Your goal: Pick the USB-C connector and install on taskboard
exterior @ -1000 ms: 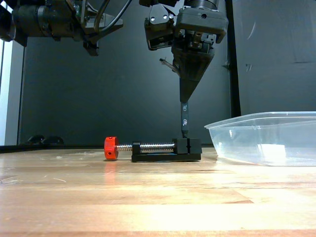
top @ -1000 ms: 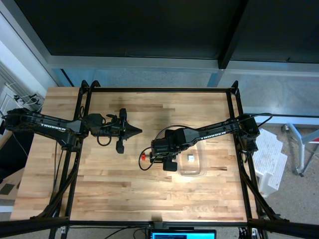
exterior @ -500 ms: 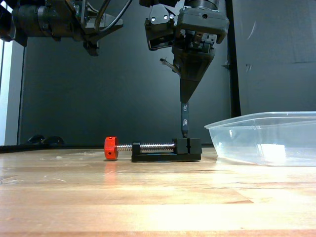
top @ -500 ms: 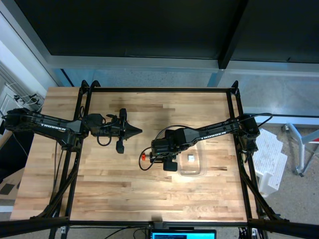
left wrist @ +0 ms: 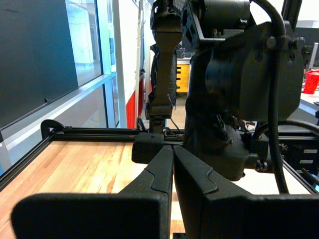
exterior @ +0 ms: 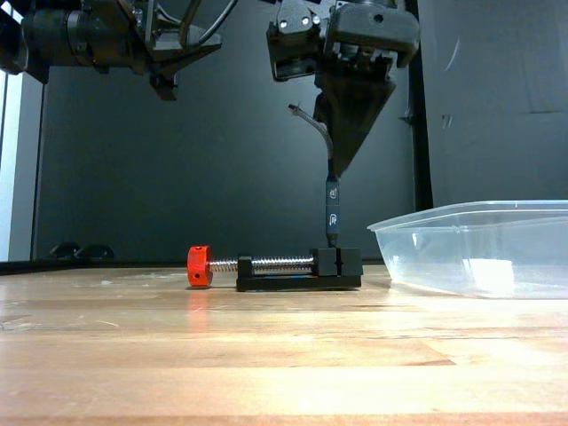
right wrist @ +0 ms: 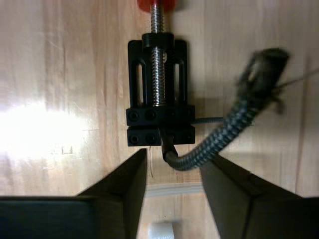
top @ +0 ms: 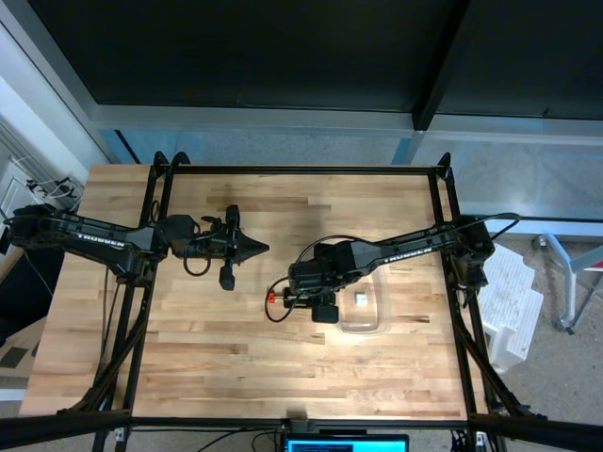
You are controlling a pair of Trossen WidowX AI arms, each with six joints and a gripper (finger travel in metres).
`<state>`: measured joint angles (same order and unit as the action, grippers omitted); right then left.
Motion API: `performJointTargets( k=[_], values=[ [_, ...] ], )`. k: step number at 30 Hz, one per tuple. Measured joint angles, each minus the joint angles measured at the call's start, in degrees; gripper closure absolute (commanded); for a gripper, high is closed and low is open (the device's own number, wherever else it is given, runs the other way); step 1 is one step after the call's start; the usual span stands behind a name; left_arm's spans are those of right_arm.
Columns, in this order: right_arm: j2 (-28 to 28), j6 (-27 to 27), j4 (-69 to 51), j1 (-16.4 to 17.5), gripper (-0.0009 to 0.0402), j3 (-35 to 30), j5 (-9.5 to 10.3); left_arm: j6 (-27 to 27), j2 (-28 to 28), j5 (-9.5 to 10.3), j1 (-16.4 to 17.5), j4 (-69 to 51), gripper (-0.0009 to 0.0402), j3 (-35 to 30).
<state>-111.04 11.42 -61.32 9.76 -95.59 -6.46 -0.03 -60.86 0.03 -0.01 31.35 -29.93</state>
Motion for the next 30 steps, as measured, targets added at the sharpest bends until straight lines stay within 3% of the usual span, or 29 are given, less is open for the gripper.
performJointTargets(
  k=[7, 18, 30],
  values=[
    [3.28, -0.61, -1.25, 0.00, 0.0175, -0.04, 0.00, 0.00, 0.00, 0.02, 0.00, 0.00, 0.0393, -0.02],
    [9.46, -1.49, -2.80, 0.02, 0.0186, -0.09, 0.02, 0.00, 0.02, 0.00, 0.00, 0.00, 0.0393, -0.02],
    [10.14, -1.49, -2.99, 0.13, 0.0185, -0.15, 0.02, 0.00, 0.02, 0.02, 0.00, 0.00, 0.0393, -0.02]
  ],
)
